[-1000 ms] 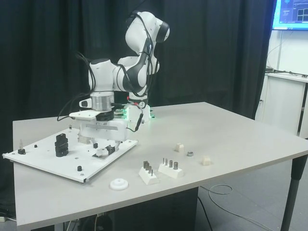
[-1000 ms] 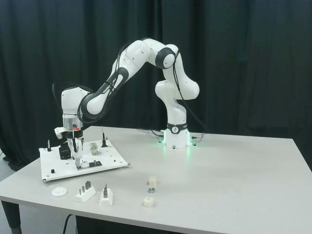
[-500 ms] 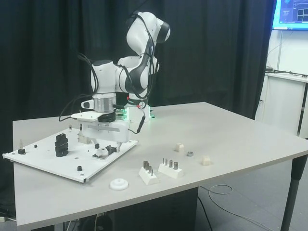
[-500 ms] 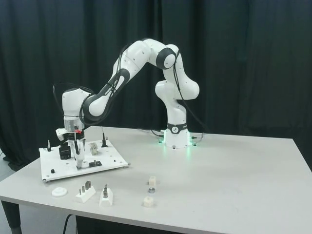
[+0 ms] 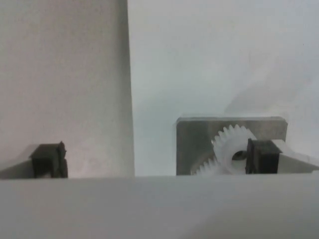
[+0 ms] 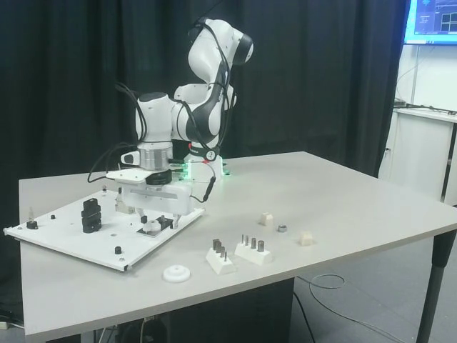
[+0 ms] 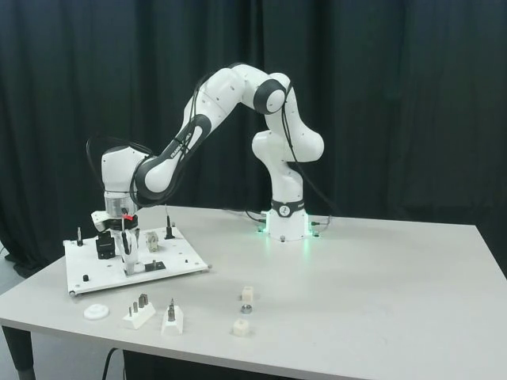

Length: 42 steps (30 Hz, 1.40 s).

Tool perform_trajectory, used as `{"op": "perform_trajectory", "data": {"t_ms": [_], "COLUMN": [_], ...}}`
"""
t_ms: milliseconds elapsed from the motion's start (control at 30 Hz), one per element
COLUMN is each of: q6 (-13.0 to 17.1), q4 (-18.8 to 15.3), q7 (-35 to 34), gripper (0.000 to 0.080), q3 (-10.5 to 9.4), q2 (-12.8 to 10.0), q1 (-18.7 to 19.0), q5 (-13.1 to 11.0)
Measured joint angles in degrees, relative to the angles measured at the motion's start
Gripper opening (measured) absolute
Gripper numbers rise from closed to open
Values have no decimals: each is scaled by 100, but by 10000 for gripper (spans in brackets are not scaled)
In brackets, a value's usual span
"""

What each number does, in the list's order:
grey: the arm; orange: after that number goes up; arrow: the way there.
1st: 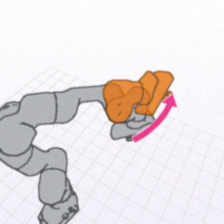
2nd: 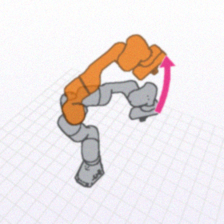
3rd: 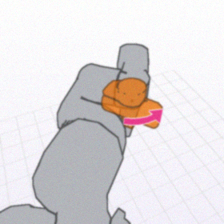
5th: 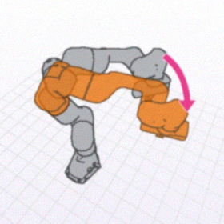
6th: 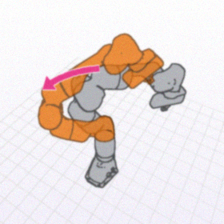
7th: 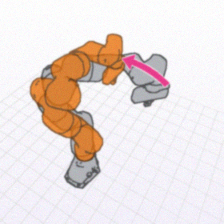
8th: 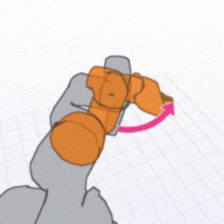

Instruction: Insert small gear.

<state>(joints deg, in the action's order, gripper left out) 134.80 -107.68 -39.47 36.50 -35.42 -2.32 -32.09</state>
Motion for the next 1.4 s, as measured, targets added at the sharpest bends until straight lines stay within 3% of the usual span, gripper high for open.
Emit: {"op": "perform_trajectory", "data": {"t_ms": [1400], "q6": [46], "q4": [-1], "q7": [6], "gripper": [800], "q3": [-41], "q2": [-87], "q1": [1], "q5": [-1]}}
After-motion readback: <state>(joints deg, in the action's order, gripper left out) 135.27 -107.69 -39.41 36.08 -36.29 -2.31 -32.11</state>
